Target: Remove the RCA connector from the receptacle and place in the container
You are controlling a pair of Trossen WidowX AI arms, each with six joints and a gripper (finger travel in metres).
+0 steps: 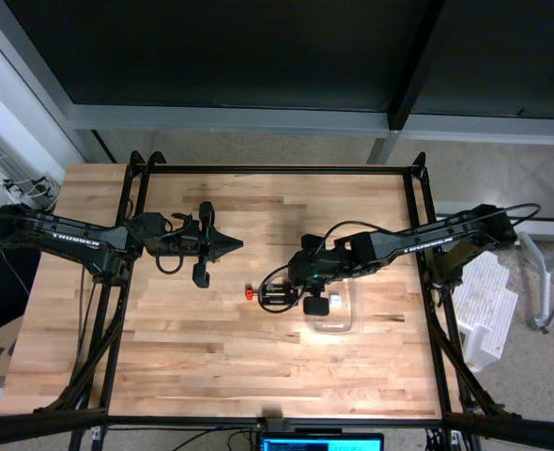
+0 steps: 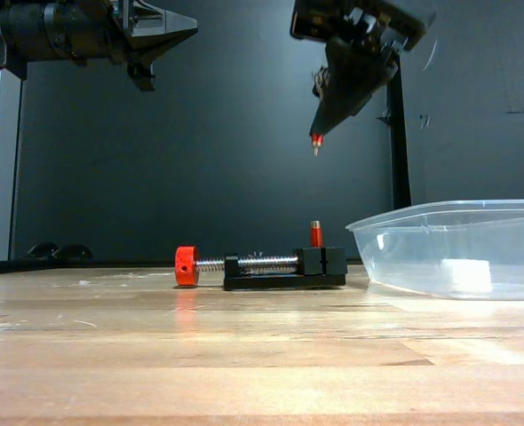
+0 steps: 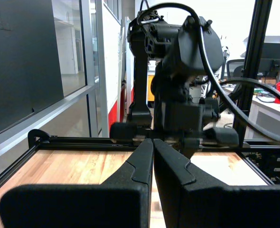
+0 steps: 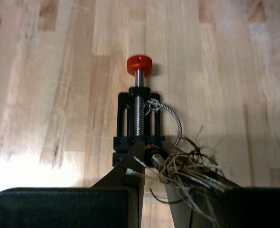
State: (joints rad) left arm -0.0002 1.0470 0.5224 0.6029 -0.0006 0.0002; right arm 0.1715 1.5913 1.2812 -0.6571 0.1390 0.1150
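Left gripper, fingers pressed together, high and well left of the receptacle, right gripper directly above the receptacle, pinching the RCA connector, connector hanging apart from the receptacle, container just right of the receptacle.

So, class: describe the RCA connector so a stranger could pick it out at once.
Over the table, the left gripper hangs shut at the left; the right gripper hangs above the black receptacle, beside the clear container. The connector is the tiny red-and-silver plug pinched at that gripper's tip, in mid-air, unlike the red post and knob down on the receptacle.
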